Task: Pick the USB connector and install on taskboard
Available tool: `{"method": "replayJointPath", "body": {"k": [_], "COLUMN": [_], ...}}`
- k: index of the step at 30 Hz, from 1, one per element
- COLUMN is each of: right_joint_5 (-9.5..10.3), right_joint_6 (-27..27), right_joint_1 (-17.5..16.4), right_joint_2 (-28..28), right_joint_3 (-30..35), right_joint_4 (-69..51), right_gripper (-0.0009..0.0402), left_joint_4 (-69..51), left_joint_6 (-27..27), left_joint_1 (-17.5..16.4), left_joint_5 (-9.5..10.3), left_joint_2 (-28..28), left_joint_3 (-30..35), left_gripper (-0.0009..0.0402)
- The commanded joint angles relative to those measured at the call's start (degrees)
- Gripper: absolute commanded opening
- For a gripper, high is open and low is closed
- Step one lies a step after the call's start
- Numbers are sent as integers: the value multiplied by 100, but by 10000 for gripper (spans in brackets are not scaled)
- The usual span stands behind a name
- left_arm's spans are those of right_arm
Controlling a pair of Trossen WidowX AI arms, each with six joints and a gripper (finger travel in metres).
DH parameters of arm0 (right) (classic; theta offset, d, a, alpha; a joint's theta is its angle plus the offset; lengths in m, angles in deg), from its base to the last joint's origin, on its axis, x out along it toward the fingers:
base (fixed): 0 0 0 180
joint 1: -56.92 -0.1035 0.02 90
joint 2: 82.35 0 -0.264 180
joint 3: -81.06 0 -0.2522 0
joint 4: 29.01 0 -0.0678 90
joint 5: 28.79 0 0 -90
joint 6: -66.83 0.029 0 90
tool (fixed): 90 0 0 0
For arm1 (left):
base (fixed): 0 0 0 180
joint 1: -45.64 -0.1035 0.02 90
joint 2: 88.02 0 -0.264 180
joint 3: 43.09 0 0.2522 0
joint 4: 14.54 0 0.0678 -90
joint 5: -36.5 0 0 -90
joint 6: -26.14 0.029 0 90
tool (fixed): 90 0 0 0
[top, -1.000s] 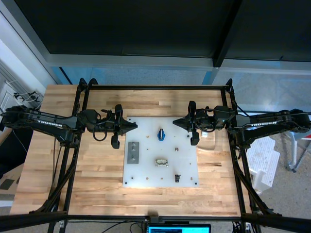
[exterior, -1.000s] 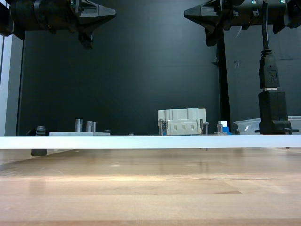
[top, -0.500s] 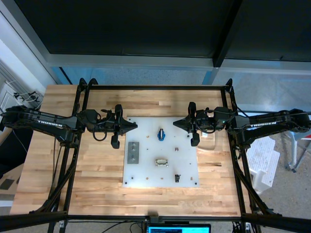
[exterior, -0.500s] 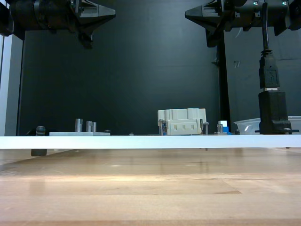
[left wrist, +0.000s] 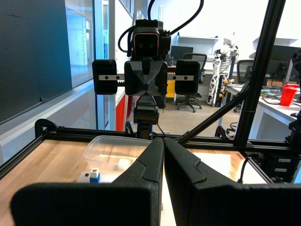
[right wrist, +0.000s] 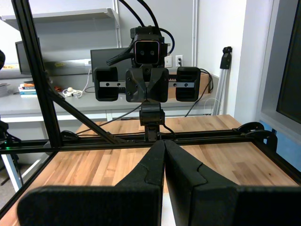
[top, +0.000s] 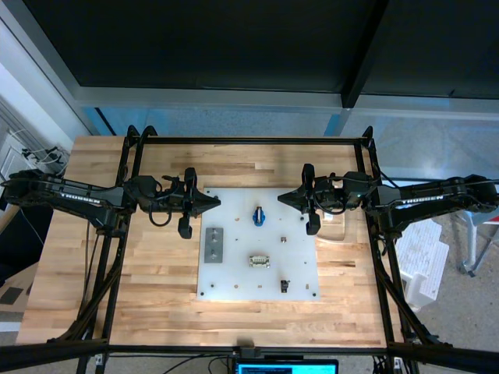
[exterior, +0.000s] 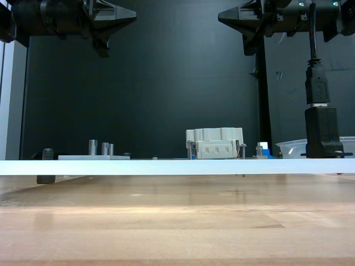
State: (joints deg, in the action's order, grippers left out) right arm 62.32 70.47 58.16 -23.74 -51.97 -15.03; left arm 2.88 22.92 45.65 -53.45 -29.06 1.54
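The taskboard (top: 234, 274) lies flat on the wooden table between the arms. Near its front right corner sits the small black port, and the black USB connector (top: 285, 286) shows there as a tiny dark piece. In the low view the USB connector (exterior: 319, 91) stands upright in the black port (exterior: 323, 136), and a black cable rises from it. My left gripper (top: 217, 202) hovers shut and empty over the board's far left corner. Over the far right corner, my right gripper (top: 281, 196) is likewise shut and empty. Both hang well above the board.
On the board are a grey block (top: 214, 244), a blue knob (top: 259, 216) and a metal multi-pin socket (top: 260, 261). A clear plastic tub (top: 335, 222) sits just right of the board under the right arm. A black frame runs around the table.
The right gripper has shifted very slightly. Nothing else has moved.
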Motion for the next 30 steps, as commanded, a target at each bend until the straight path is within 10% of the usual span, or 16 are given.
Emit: {"method": "replayJointPath", "body": {"k": [1,30], "right_joint_5": [0,0], "right_joint_6": [-9,-7], "right_joint_1": [0,0], "right_joint_2": [0,0], "right_joint_3": [0,0], "right_joint_4": [-4,-142], "right_gripper": [0,0], "left_joint_4": [0,0], "left_joint_6": [0,0], "left_joint_1": [-2,0], "left_joint_5": [0,0], "left_joint_2": [0,0], "left_joint_3": [0,0], "left_gripper": [0,0]}}
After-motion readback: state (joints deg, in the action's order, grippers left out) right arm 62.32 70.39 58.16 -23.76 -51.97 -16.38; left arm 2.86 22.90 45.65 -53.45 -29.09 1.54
